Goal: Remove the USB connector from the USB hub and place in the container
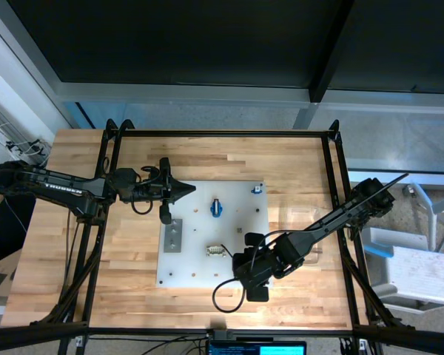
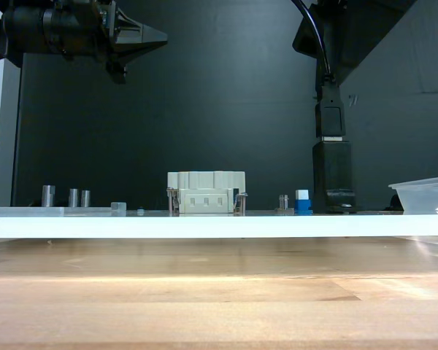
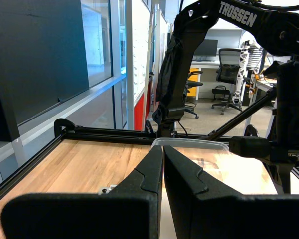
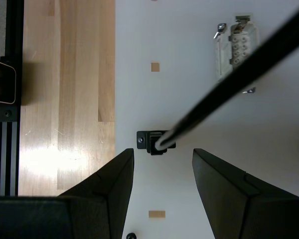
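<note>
USB connector [image 2: 330, 120]: likely light, limp; grasp rigid plug at USB hub [image 2: 332, 175].
Right hand [image 4: 162, 155]: open above plug, board's [image 1: 237, 248] 5 o'clock.
Left hand [image 3: 163, 147]: closed, empty, 11 o'clock.

black arms [image 1: 59, 185], white trossen lettering [image 3: 237, 15], wedge-fingered left end effector [image 1: 186, 190], right end effector [image 4: 163, 154]

In the low view, the clear rectangular plastic tray [image 2: 425, 195] runs off the right edge. The thin black cable [image 2: 323, 51] exits the top.
</note>
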`<state>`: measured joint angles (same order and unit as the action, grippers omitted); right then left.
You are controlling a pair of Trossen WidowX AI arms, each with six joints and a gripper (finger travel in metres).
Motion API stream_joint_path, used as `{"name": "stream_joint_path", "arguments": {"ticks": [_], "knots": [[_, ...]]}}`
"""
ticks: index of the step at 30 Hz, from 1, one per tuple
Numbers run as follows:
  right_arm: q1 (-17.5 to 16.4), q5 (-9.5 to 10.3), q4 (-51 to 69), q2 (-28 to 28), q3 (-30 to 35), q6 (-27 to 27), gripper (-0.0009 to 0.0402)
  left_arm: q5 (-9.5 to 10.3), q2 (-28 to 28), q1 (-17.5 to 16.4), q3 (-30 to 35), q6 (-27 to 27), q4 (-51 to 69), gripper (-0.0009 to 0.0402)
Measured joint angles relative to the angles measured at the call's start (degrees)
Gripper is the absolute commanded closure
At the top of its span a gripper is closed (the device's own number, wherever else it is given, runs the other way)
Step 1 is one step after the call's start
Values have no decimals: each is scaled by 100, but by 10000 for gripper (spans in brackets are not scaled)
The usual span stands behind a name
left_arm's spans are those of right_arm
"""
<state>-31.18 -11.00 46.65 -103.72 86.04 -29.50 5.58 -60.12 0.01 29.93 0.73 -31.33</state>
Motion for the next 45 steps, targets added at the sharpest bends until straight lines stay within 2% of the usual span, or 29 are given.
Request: {"name": "stream_joint_path", "arguments": {"ticks": [11, 15, 32, 38, 45], "knots": [[4, -9, -127, -179, 2, 42, 231, 2, 2, 0, 2, 0, 0, 392], [4, -151, -153, -179, -11, 44, 233, 0, 2, 0, 0, 0, 0, 392], [4, -111, -203, -341, -37, 39, 268, 2, 2, 0, 2, 0, 0, 392], [4, -94, -205, -341, -37, 39, 300, 0, 0, 0, 0, 0, 0, 392], [4, -116, -212, -341, -37, 39, 358, 2, 2, 0, 2, 0, 0, 392]]}}
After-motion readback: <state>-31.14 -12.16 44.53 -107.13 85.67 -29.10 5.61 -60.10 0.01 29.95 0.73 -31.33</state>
